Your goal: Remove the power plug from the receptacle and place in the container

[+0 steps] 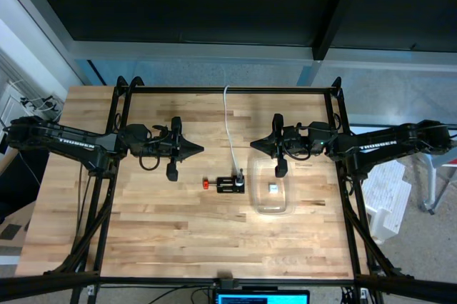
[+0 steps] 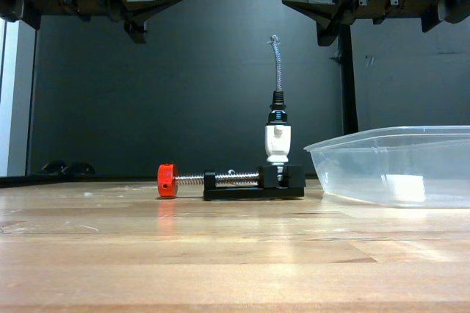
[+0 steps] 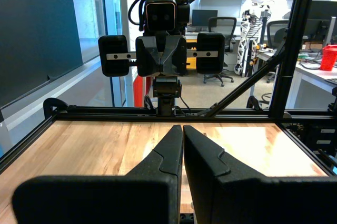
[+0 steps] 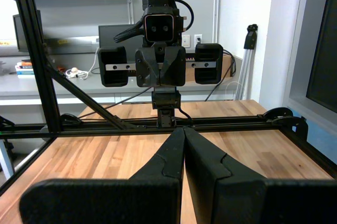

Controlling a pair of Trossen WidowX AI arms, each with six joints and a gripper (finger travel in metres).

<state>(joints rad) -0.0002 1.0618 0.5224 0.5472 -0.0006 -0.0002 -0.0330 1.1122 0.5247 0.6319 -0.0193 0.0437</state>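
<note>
The power plug is a small dark piece standing upright in the white receptacle, with a thin wire tail rising from it. A black vise with a red knob clamps the receptacle at mid-table. The clear container lies just right of the vise. My left gripper hovers shut, high and to the left of the plug. My right gripper hovers shut, high over the container's far end. In the wrist views each gripper, left and right, is shut on nothing.
A white cable runs from the table's far edge to the vise. A small white cube lies inside the container. A black frame borders the wooden table.
</note>
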